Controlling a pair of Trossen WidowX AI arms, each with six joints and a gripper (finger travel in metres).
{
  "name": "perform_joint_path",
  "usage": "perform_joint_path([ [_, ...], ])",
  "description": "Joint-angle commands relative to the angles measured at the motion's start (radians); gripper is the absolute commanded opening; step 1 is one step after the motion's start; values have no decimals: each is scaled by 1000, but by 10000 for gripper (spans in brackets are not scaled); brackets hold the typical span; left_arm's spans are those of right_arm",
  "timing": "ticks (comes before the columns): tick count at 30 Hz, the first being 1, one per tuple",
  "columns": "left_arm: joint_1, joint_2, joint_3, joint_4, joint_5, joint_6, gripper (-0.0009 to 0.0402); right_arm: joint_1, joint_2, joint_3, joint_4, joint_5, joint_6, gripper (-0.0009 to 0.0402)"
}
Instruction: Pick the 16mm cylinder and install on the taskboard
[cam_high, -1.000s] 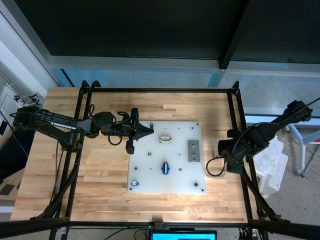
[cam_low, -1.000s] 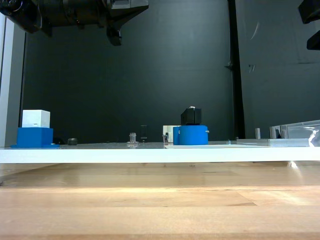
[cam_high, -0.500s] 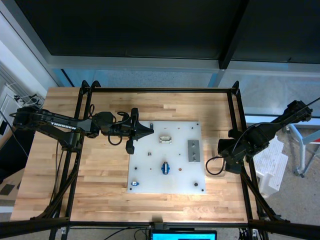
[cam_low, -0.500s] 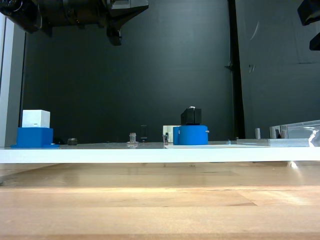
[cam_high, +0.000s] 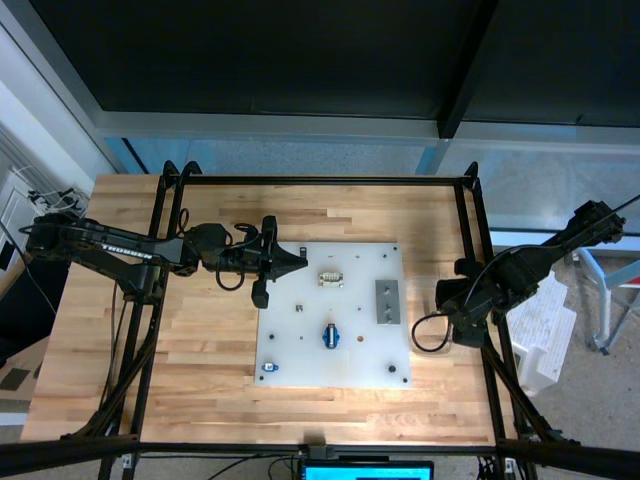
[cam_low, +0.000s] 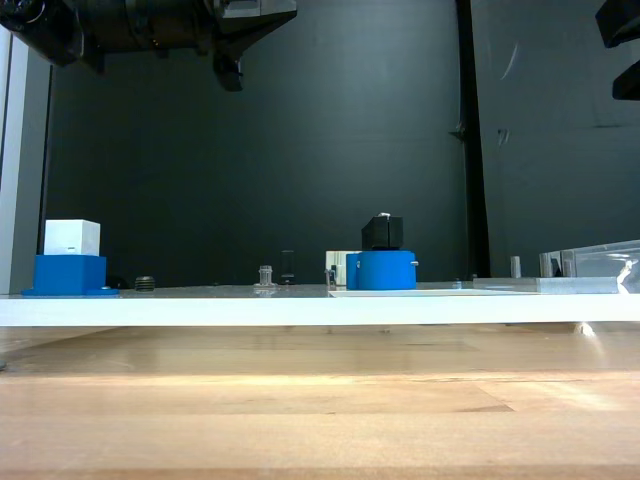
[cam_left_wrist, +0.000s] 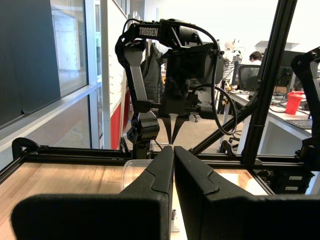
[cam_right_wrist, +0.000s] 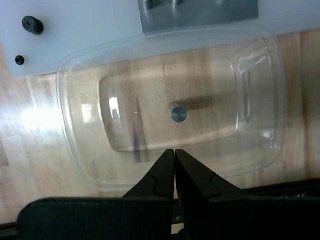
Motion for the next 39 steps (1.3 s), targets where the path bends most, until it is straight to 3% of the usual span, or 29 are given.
perform_joint_path([
  [1,0,0,0,0,0,0,0,0,0,-1,1,9,-34,7],
  [7,0,0,0,0,0,0,0,-1,14,-4,8,13,-42,57],
  [13,0,0,0,0,0,0,0,-2,40,-32,15,61,-43,145],
  [20,0,0,0,0,0,0,0,-3,40,-118,113,60,-49,214],
  [39,0,0,0,0,0,0,0,-4,80,-289,329,58,-56,203],
])
